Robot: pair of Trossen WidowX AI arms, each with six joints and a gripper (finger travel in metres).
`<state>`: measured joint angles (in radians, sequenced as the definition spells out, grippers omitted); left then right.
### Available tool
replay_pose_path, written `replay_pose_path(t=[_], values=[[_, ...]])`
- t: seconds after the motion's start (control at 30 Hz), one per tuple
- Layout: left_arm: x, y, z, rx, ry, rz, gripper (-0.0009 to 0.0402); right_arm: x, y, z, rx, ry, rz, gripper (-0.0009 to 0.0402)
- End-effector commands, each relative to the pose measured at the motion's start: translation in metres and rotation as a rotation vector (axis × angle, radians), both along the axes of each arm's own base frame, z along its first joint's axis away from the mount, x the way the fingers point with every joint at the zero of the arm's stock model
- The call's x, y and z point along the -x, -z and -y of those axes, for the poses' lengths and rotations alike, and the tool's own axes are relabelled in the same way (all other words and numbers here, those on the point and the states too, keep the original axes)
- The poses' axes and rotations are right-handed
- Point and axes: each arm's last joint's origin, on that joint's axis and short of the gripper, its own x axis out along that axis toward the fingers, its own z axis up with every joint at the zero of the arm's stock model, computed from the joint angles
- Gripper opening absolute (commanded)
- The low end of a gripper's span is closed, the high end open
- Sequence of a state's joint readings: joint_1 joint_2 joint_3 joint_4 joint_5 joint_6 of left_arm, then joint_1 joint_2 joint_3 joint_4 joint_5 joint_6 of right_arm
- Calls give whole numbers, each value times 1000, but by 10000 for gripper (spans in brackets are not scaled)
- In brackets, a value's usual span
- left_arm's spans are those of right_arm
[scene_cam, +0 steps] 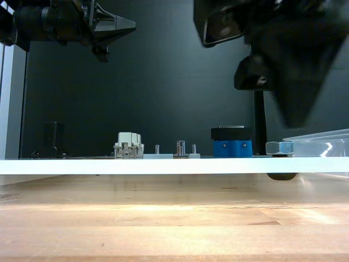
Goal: Pick the M12 fastener and fasten on the M12 threads
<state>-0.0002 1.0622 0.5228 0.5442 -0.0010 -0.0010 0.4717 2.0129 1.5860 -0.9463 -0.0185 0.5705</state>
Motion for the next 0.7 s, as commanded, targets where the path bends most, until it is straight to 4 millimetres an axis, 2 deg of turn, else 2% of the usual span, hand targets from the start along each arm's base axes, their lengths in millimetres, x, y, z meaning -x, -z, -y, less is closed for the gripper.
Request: replay_pose_path(t=[0.03,0.27,0.7], values=[[0,0,0,0,0,0,0,0,-1,1,51,11,20,0],[0,0,0,0,0,0,0,-3,10,3,84,17,5,0],[0,0,0,0,0,0,0,-2,14,1,55,31,-2,0]])
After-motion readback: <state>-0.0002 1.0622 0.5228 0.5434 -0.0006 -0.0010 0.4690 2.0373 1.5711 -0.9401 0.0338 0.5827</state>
